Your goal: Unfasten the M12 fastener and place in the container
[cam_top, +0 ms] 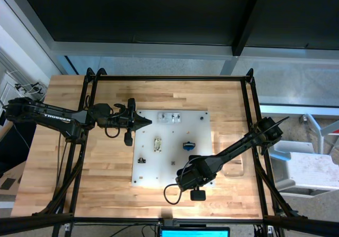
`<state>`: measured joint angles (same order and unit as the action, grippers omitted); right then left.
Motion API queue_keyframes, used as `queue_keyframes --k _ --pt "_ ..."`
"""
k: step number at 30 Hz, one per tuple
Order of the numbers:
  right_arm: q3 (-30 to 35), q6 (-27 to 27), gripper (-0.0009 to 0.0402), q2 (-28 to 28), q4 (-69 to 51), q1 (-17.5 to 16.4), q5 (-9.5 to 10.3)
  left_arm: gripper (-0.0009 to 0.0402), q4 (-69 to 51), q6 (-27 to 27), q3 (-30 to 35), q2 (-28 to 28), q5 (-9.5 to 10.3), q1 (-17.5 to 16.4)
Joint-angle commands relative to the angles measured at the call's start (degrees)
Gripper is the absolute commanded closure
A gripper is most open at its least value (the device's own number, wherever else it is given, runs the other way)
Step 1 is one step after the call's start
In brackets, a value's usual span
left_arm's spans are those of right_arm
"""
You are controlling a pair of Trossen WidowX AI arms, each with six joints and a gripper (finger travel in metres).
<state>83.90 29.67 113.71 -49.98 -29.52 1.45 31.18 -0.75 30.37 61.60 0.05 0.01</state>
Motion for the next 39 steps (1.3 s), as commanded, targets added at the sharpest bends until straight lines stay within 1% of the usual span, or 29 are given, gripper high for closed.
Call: queue_keyframes --k 1,3,4,14,15,17,18,19,20,24,25,26,27,28,30,32,33,34,39 --pt "-0.11 -0.09 0.0393 -0.02 0.13 0.02 -0.7 0.0393 0.0 0.0 0.0 0.0 0.0 -0.02" --pt "-0.11 -0.04 0.0393 -0.04 0.07 0.04 -1.92 0.0393 0.0 0.0 0.0 0.0 0.0 0.0" --pt "-0.11 -0.04 0.0394 -0.04 -0.02 0.04 -2.1 0.0393 0.0 0.0 0.0 0.0 0.0 -0.02" --pt "-0.13 -0.2 0.0393 -0.11 -0.37 0.13 -2.25 0.0393 0.0 0.0 0.0 0.0 0.0 -0.02" --pt "-0.13 -0.07 0.0393 -0.22 -1.14 0.13 -4.17 0.0393 0.0 0.0 0.0 0.0 0.0 0.0" --pt "-0.04 1.68 0.0393 -0.83 -3.96 0.13 -10.91 0.0393 0.0 0.0 0.0 0.0 0.0 0.0" --pt "-0.04 2.6 0.0393 -1.2 -5.33 0.15 -13.51 0.0393 0.0 0.0 0.0 0.0 0.0 -0.02" --pt "-0.04 3.17 0.0393 -1.68 -6.49 0.15 -15.1 0.0393 0.0 0.0 0.0 0.0 0.0 0.0" --pt "-0.04 3.21 0.0393 -2.01 -7.28 0.2 -15.63 0.0393 0.0 0.0 0.0 0.0 0.0 0.0" --pt "-0.07 3.1 0.0393 -2.99 -8.7 0.28 -15.21 0.0393 0.0 0.0 0.0 0.0 0.0 -0.02" --pt "-0.07 3.08 0.0393 -3.1 -8.76 0.26 -14.71 0.0393 0.0 0.0 0.0 0.0 0.0 0.0" --pt "-0.07 3.08 0.0393 -3.32 -8.72 0.28 -13.44 0.0393 0.0 0.0 0.0 0.0 0.0 0.0" --pt "-0.07 3.06 0.0393 -3.52 -8.59 0.28 -11.67 0.0393 0.0 0.0 0.0 0.0 0.0 0.0" --pt "-0.07 3.04 0.0393 -3.76 -8.24 0.28 -9.07 0.0393 0.0 0.0 0.0 0.0 0.0 -0.02" --pt "-0.07 2.95 0.0393 -4.09 -7.08 0.28 -4.59 0.0393 0.0 0.0 0.0 0.0 0.0 0.0" --pt "-0.07 3.08 0.0393 -4.13 -5.25 0.28 -1.07 0.0393 0.0 0.0 0.0 0.0 0.0 0.0" --pt "-0.07 3.15 0.0393 -4.22 -4.31 0.26 0.0 0.0393 0.02 0.0 0.0 0.0 0.0 0.0" --pt "-0.07 3.34 0.0393 -4.22 -3.34 0.24 0.22 0.0393 0.02 0.0 0.0 0.0 0.0 -0.02" --pt "-0.09 4.46 0.0393 -3.41 -0.42 0.15 0.07 0.0393 0.0 0.0 0.0 0.0 0.0 0.0"
